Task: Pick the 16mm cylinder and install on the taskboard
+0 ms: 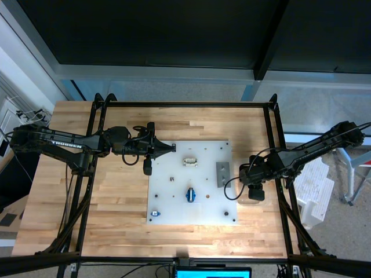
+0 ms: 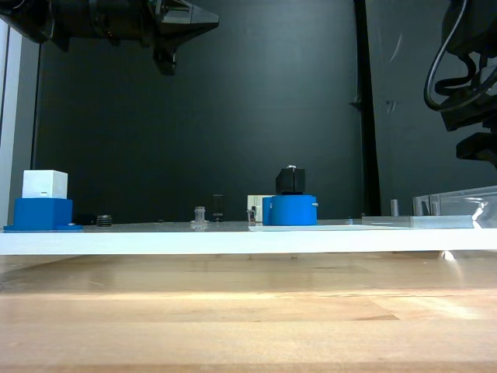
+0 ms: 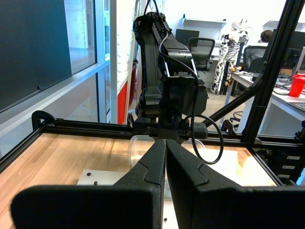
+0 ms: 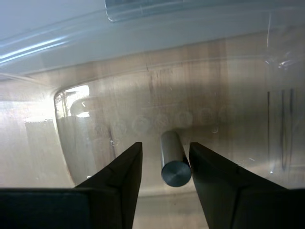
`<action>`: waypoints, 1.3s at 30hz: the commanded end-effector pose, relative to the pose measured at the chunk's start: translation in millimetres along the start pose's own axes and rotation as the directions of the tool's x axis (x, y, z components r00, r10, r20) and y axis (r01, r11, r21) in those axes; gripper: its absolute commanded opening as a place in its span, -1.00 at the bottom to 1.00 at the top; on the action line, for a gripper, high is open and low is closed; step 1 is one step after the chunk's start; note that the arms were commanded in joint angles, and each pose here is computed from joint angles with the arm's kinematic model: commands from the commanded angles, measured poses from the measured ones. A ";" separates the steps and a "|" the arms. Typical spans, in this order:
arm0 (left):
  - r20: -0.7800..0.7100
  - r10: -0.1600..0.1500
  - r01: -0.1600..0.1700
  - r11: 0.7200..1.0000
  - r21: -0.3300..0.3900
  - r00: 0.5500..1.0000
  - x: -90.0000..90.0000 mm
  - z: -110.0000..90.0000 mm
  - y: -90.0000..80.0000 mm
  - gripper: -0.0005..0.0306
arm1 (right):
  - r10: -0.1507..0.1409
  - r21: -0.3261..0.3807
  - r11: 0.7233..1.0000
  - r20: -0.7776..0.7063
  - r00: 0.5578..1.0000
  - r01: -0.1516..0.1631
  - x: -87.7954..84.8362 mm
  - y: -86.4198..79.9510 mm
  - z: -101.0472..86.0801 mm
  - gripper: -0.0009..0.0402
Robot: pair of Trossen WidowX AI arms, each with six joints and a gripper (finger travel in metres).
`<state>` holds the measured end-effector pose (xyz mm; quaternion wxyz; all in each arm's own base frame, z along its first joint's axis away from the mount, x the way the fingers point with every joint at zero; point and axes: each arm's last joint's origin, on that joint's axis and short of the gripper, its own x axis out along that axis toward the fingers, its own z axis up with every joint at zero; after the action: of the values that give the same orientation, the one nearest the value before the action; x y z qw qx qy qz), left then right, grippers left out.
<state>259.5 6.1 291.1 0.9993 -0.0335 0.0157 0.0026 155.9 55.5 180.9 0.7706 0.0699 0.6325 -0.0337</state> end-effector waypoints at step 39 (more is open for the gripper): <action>0.000 0.000 0.000 1.000 0.000 1.000 0.1 0.1 0.0 -0.96 | 0.024 0.012 1.000 0.034 0.999 -0.024 -0.3 5.5 1.6 -0.96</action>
<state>259.6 6.2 291.2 0.9993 -0.0335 0.0157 0.0026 158.2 60.6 181.8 0.7812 0.0819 0.6182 -0.0296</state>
